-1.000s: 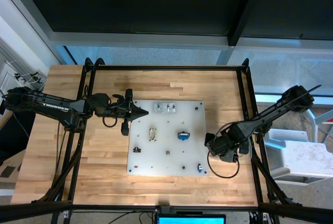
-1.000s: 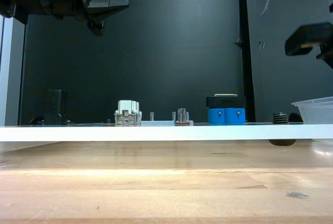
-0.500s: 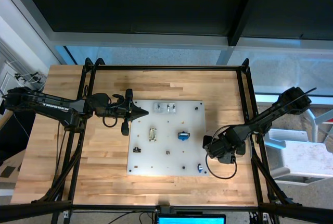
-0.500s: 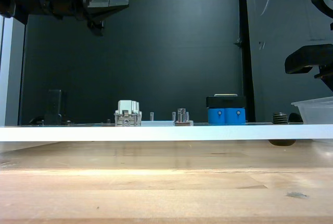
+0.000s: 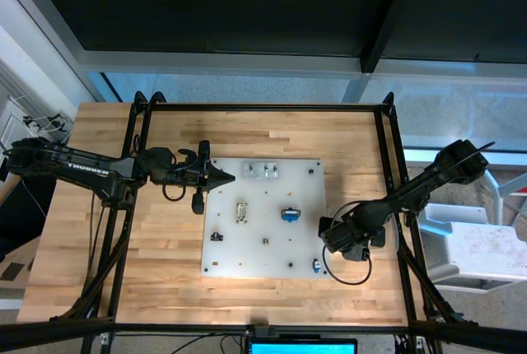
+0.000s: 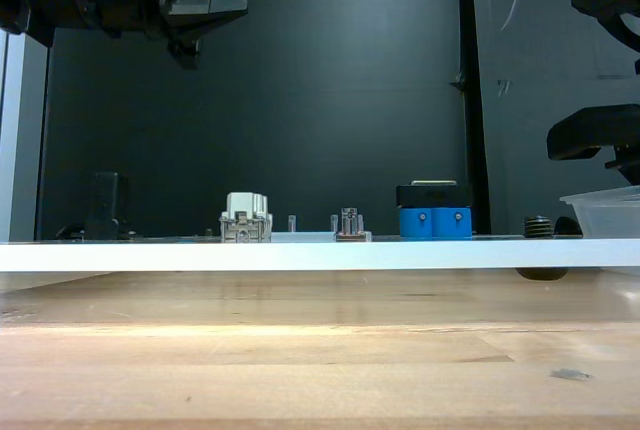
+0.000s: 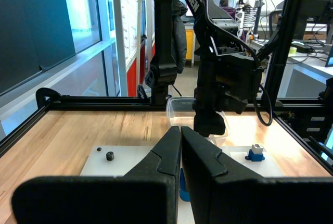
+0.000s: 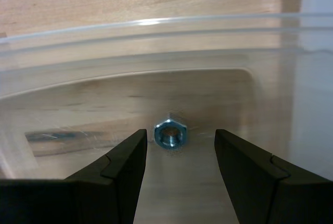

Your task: Pick the M12 fastener and fasten on the M12 threads

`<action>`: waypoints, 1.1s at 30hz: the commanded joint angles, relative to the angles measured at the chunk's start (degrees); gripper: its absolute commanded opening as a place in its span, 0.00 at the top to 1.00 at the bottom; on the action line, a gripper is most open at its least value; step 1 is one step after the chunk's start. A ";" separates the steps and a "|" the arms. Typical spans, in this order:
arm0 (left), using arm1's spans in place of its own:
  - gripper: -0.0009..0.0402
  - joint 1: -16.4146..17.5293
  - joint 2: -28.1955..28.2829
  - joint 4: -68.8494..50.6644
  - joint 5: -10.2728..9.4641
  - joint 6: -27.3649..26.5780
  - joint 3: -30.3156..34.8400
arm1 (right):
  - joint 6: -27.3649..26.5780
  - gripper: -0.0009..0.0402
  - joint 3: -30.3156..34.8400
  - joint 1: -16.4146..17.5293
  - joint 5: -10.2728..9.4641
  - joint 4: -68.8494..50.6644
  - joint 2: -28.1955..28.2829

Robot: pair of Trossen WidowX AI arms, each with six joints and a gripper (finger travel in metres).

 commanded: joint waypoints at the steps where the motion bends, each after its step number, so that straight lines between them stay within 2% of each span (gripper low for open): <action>1: 0.98 0.00 0.00 0.02 0.02 0.00 0.00 | 0.04 0.54 -0.79 0.07 0.02 0.83 0.00; 17: 0.98 0.02 0.00 0.02 0.02 0.00 0.00 | 0.02 0.55 -2.62 0.09 0.02 3.65 0.00; 33: 0.98 0.02 0.00 0.02 0.02 0.00 0.00 | 0.07 0.82 -2.60 0.11 -0.02 3.82 -0.02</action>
